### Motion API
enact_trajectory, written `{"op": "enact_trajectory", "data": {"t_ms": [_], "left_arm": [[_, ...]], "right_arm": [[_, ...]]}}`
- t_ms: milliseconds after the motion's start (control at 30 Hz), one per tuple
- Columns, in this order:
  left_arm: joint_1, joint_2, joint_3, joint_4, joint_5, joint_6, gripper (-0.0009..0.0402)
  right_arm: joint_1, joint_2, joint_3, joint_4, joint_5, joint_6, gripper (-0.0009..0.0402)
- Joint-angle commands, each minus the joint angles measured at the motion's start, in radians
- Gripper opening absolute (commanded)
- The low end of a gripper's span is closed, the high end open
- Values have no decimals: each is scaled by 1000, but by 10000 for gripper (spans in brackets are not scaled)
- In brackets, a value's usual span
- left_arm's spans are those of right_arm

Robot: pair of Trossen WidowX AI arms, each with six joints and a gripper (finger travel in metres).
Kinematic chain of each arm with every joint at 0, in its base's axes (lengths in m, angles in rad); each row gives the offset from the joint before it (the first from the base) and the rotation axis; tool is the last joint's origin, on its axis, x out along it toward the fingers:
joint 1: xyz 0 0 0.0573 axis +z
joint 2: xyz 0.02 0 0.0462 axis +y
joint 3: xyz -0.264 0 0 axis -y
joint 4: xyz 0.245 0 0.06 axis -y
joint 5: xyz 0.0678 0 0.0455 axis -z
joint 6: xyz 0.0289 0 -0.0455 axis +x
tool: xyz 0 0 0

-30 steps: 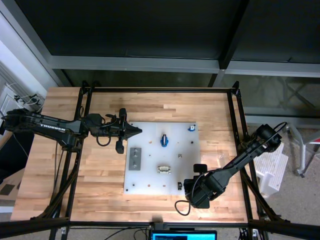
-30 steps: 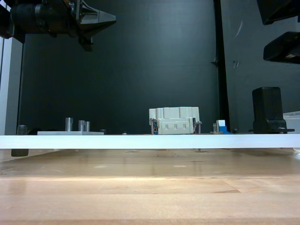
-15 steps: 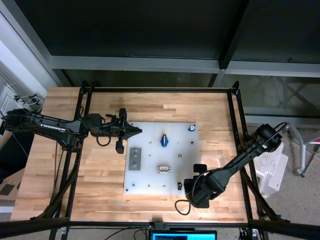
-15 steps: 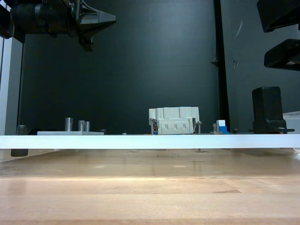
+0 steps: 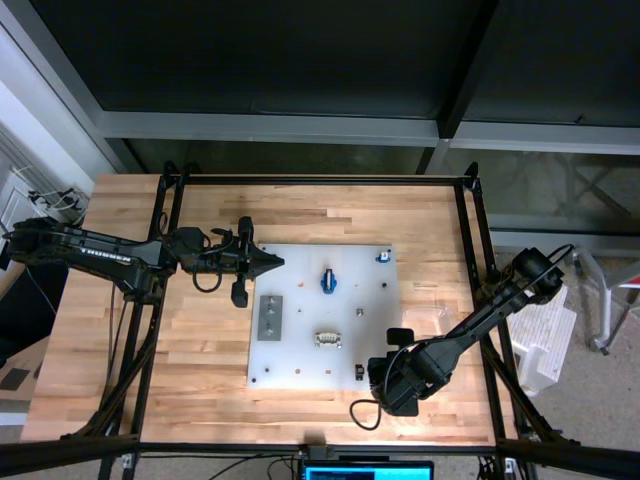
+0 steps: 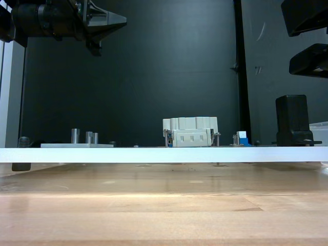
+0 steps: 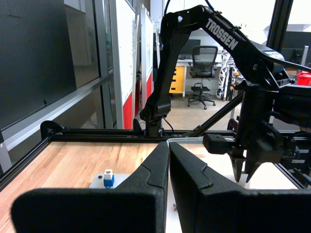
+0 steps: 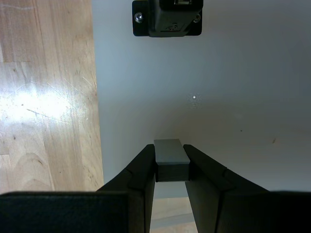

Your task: Pick the 16mm bar and install on taskboard

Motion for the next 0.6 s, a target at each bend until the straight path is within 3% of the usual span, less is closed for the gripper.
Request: {"op": "enact_trajectory", "data": {"t_ms": [33,333,600], "left_arm": [[0,0,0,0,0,0,0],[0,0,0,0,0,0,0],[0,0,0,0,0,0,0]], "right_arm": [[0,-3,2,-4,2,1,63],[0,-21,3,-15,1,0,139],[0,-66,3,-34,-5,0,180]]}}
